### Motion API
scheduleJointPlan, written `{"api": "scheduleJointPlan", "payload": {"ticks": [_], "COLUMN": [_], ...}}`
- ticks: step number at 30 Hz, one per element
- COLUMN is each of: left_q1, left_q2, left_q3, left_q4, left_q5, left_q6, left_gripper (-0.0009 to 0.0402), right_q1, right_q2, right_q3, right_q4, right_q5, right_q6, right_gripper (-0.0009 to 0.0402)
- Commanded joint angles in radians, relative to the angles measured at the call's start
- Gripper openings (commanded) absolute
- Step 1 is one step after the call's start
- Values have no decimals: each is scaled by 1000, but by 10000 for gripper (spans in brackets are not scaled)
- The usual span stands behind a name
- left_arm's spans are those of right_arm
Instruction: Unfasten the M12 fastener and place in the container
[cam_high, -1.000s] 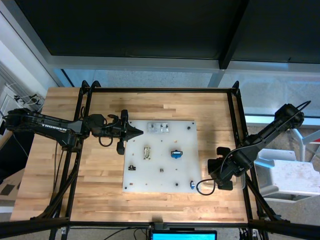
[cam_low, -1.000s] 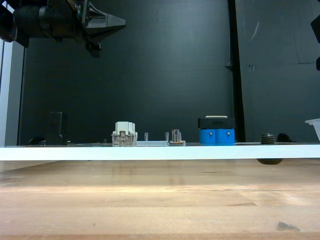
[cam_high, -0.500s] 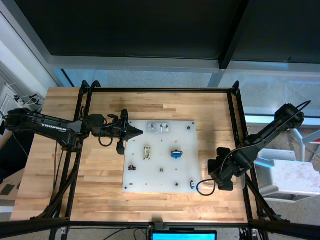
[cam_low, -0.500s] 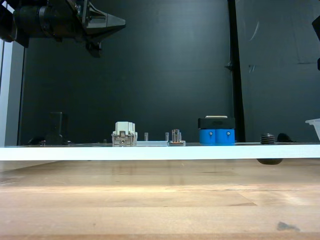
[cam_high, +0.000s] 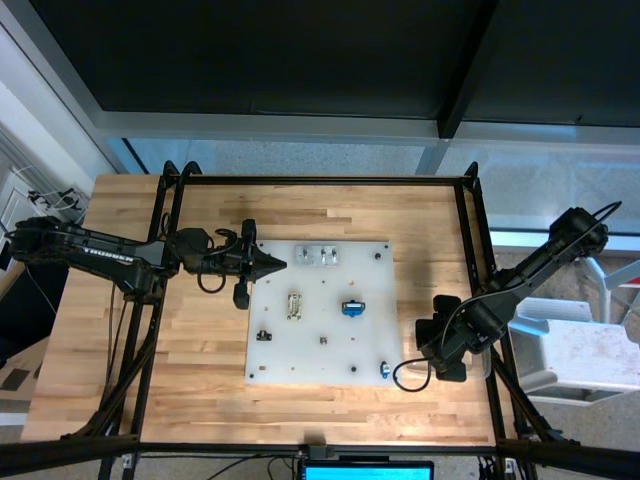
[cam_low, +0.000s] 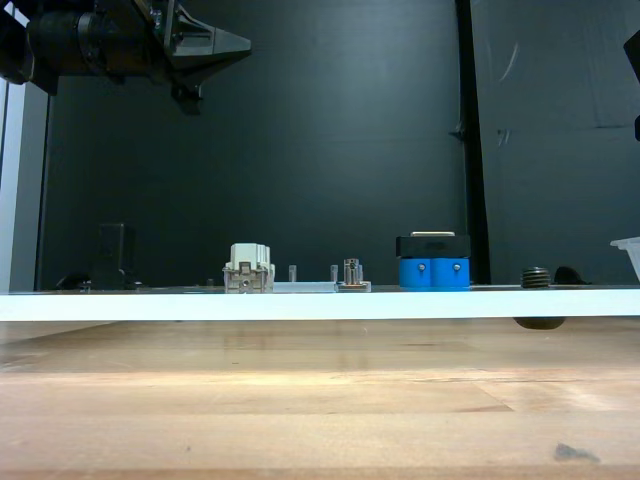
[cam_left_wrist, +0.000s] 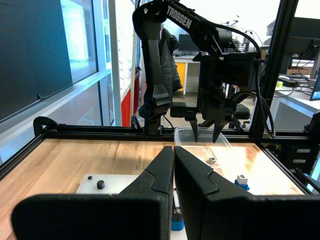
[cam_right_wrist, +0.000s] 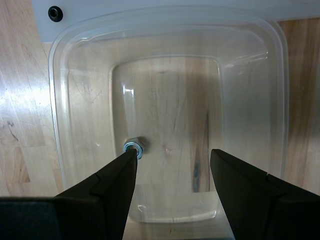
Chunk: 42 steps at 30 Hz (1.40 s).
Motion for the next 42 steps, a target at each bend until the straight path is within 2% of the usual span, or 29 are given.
{"api": "scheduleJointPlan", "payload": {"ticks": [1,42], "left_q1": [0,0], "left_q2": [0,0], "left_q3": [0,0], "left_q4": [0,0], "left_q5": [0,0], "left_q6": [0,0], "left_gripper": [0,0], "right_q1": [0,0], "right_q2": [1,1], "right_q3": [0,0], "right_q4": [1,59], "right_q5": [1,1], "right_q6": [-1,-1], "right_gripper": [204,204]}}
